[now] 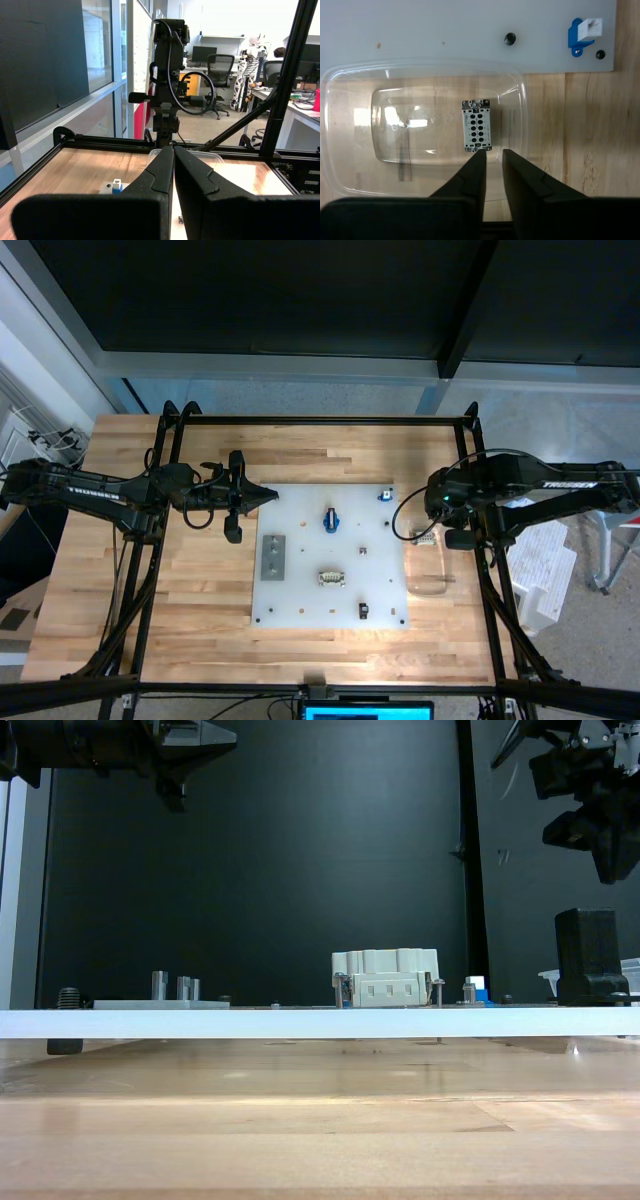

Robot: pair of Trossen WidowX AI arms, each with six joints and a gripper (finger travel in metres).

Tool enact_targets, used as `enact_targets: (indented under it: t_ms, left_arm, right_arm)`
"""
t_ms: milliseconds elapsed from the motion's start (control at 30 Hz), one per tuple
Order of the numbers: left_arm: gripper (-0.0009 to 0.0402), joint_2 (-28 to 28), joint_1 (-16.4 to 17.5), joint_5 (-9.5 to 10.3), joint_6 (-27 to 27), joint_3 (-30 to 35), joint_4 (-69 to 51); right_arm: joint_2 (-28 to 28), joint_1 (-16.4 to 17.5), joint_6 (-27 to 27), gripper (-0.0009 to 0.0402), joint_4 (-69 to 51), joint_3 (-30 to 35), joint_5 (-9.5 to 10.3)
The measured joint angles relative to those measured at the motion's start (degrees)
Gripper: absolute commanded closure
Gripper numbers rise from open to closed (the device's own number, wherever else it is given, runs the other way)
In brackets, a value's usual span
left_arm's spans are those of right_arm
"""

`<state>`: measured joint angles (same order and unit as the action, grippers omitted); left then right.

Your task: Pick the HAN10E connector and install on the hub

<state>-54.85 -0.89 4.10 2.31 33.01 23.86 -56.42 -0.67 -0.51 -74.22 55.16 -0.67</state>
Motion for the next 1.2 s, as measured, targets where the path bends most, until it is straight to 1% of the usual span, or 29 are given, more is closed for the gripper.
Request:
enact_targets:
  t_ms: [167, 500, 700, 833, 967, 1100, 1200]
  left_arm:
    - [0.0393, 0.0, 0.0, 0.02, 0.0, 0.0, 0.0]
    - [0.0393, 0.02, 0.0, 0.02, 0.0, 0.02, 0.0]
    - [0.0393, 0.02, 0.02, 0.02, 0.0, 0.02, 0.0]
    - [0.0393, 0.0, 0.0, 0.0, 0.02, 0.02, -0.02]
    - [0.0393, 0.0, 0.0, 0.0, 0.02, 0.02, -0.02]
    - [0.0393, 0.02, 0.0, 0.0, 0.02, 0.0, 0.0]
    - [0.0393, 0.0, 0.0, 0.02, 0.02, 0.02, 0.0]
  right_arm:
    - [-2.34, 0.07, -0.02, 0.0285, 0.04, -0.24, -0.28]
    - [-5.99, 0.42, -0.39, 0.0237, 0.31, -0.33, -0.87]
    - [-6.21, 0.92, -0.94, 0.0208, 0.42, -0.48, -1.64]
    - [-6.27, 1.27, -2.64, 0.0185, 1.68, -1.44, -2.8]
    - [-6.27, 2.1, -2.91, 0.0164, 3.23, -3.1, -2.82]
    - [-6.27, 2.23, -4.52, 0.0146, 4.52, -3.65, -2.82]
    - [-6.49, 2.97, -6.01, 0.0136, 5.27, -3.72, -2.84]
